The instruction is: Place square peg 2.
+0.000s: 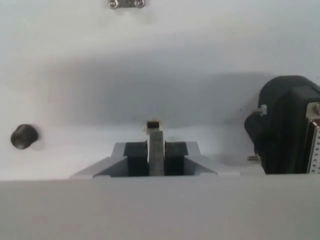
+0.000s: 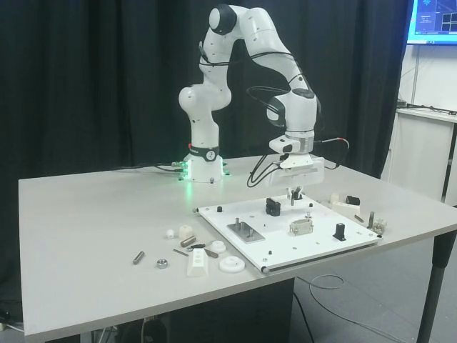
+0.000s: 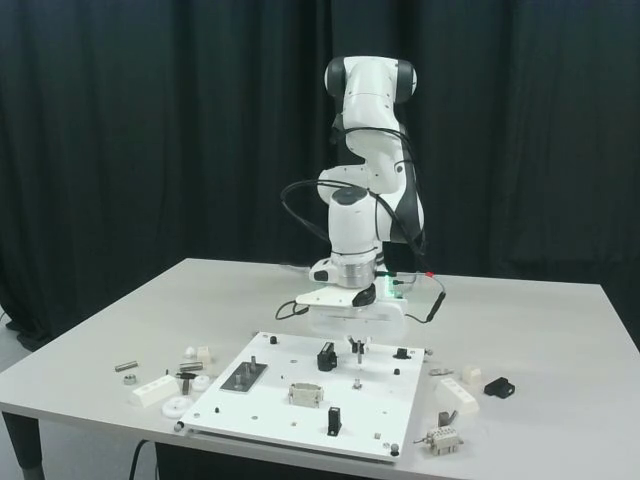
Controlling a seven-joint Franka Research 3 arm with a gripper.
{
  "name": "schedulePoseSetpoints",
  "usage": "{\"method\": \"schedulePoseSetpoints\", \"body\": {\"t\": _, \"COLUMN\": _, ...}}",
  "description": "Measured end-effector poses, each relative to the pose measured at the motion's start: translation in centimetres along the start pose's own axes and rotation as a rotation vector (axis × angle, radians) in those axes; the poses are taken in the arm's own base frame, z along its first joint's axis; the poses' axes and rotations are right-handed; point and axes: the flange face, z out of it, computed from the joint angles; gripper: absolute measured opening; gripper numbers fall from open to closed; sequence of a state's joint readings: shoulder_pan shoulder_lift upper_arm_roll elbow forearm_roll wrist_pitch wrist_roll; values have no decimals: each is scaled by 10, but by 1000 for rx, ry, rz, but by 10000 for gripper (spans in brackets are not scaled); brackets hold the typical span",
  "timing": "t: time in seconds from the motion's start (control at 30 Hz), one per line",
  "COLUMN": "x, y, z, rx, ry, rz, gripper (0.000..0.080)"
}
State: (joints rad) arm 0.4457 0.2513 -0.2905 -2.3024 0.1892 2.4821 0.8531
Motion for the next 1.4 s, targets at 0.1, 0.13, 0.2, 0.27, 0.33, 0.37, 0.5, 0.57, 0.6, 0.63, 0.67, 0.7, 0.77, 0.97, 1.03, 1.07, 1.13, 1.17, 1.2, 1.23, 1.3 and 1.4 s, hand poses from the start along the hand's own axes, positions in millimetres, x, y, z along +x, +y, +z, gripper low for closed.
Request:
{"method": "schedulePoseSetpoints", "body": {"t": 0.1, "x": 0, "y": 0, "z": 0, "rx": 0, "ry": 1, "rz": 0, "gripper": 67}}
{"method": "schedulePoseSetpoints", "body": {"t": 0.13, "x": 0, "y": 0, "z": 0, "rx": 1, "ry": 1, "rz": 0, "gripper": 67}}
{"method": "schedulePoseSetpoints", "body": {"t": 0.2, "x": 1, "y": 0, "z": 0, "rx": 2, "ry": 2, "rz": 1, "gripper": 67}}
{"method": "schedulePoseSetpoints", "body": {"t": 0.27, "x": 1, "y": 0, "z": 0, "rx": 3, "ry": 4, "rz": 1, "gripper": 67}}
{"method": "schedulePoseSetpoints", "body": {"t": 0.33, "x": 1, "y": 0, "z": -1, "rx": 5, "ry": 5, "rz": 1, "gripper": 67}}
{"method": "schedulePoseSetpoints", "body": {"t": 0.37, "x": 1, "y": 0, "z": -1, "rx": 6, "ry": 6, "rz": 1, "gripper": 67}}
{"method": "schedulePoseSetpoints", "body": {"t": 0.5, "x": 2, "y": -1, "z": -2, "rx": 9, "ry": 9, "rz": 1, "gripper": 67}}
{"method": "schedulePoseSetpoints", "body": {"t": 0.57, "x": 2, "y": -1, "z": -2, "rx": 11, "ry": 10, "rz": 1, "gripper": 67}}
{"method": "schedulePoseSetpoints", "body": {"t": 0.6, "x": 2, "y": -1, "z": -2, "rx": 11, "ry": 10, "rz": 1, "gripper": 67}}
{"method": "schedulePoseSetpoints", "body": {"t": 0.63, "x": 2, "y": -1, "z": -2, "rx": 12, "ry": 11, "rz": 1, "gripper": 67}}
{"method": "schedulePoseSetpoints", "body": {"t": 0.67, "x": 2, "y": -1, "z": -2, "rx": 12, "ry": 11, "rz": 1, "gripper": 67}}
{"method": "schedulePoseSetpoints", "body": {"t": 0.7, "x": 2, "y": -1, "z": -2, "rx": 13, "ry": 12, "rz": 1, "gripper": 67}}
{"method": "schedulePoseSetpoints", "body": {"t": 0.77, "x": 2, "y": -2, "z": -2, "rx": 14, "ry": 13, "rz": 1, "gripper": 67}}
{"method": "schedulePoseSetpoints", "body": {"t": 0.97, "x": 3, "y": -2, "z": -3, "rx": 17, "ry": 19, "rz": -2, "gripper": 67}}
{"method": "schedulePoseSetpoints", "body": {"t": 1.03, "x": 4, "y": -2, "z": -4, "rx": 17, "ry": 20, "rz": -2, "gripper": 67}}
{"method": "schedulePoseSetpoints", "body": {"t": 1.07, "x": 4, "y": -2, "z": -4, "rx": 18, "ry": 21, "rz": -1, "gripper": 67}}
{"method": "schedulePoseSetpoints", "body": {"t": 1.13, "x": 5, "y": -2, "z": -4, "rx": 19, "ry": 22, "rz": -1, "gripper": 67}}
{"method": "schedulePoseSetpoints", "body": {"t": 1.17, "x": 5, "y": -2, "z": -4, "rx": 19, "ry": 22, "rz": 0, "gripper": 67}}
{"method": "schedulePoseSetpoints", "body": {"t": 1.2, "x": 5, "y": -2, "z": -5, "rx": 19, "ry": 23, "rz": 0, "gripper": 67}}
{"method": "schedulePoseSetpoints", "body": {"t": 1.23, "x": 5, "y": -2, "z": -5, "rx": 19, "ry": 23, "rz": 0, "gripper": 67}}
{"method": "schedulePoseSetpoints", "body": {"t": 1.3, "x": 6, "y": -2, "z": -5, "rx": 20, "ry": 24, "rz": 0, "gripper": 67}}
{"method": "schedulePoseSetpoints", "body": {"t": 1.4, "x": 7, "y": -2, "z": -6, "rx": 21, "ry": 26, "rz": 0, "gripper": 67}}
